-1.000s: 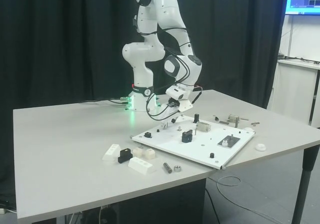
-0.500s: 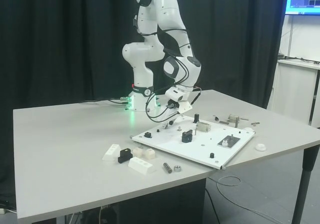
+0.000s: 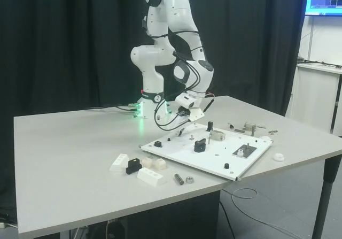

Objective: Remove round peg 1.

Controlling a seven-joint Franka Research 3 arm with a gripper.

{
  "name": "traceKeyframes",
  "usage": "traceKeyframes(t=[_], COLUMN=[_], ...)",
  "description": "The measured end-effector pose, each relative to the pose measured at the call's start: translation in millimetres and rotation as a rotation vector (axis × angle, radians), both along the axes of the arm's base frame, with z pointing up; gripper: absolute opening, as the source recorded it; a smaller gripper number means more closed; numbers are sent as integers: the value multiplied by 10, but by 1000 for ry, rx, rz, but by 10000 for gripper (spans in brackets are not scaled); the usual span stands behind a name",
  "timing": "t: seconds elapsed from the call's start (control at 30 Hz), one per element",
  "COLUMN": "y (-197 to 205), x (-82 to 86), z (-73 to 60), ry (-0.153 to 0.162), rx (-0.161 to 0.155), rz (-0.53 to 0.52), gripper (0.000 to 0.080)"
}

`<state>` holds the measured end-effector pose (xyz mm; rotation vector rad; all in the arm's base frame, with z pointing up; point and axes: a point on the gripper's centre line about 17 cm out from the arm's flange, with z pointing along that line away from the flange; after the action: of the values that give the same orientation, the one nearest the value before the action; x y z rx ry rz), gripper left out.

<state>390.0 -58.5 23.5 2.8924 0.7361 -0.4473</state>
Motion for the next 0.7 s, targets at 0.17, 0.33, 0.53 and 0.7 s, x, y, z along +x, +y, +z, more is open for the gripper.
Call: traceKeyframes(t=[0.17,0.33,0.53,0.7], y=[-1,-1,-1,-3], x=[1,1,1,-2], z=[0,0,2,22], ry=[0,0,-1,1], rx=[0,0,0,-1], rz=[0,0,0,-1], gripper=[64,29,29,29])
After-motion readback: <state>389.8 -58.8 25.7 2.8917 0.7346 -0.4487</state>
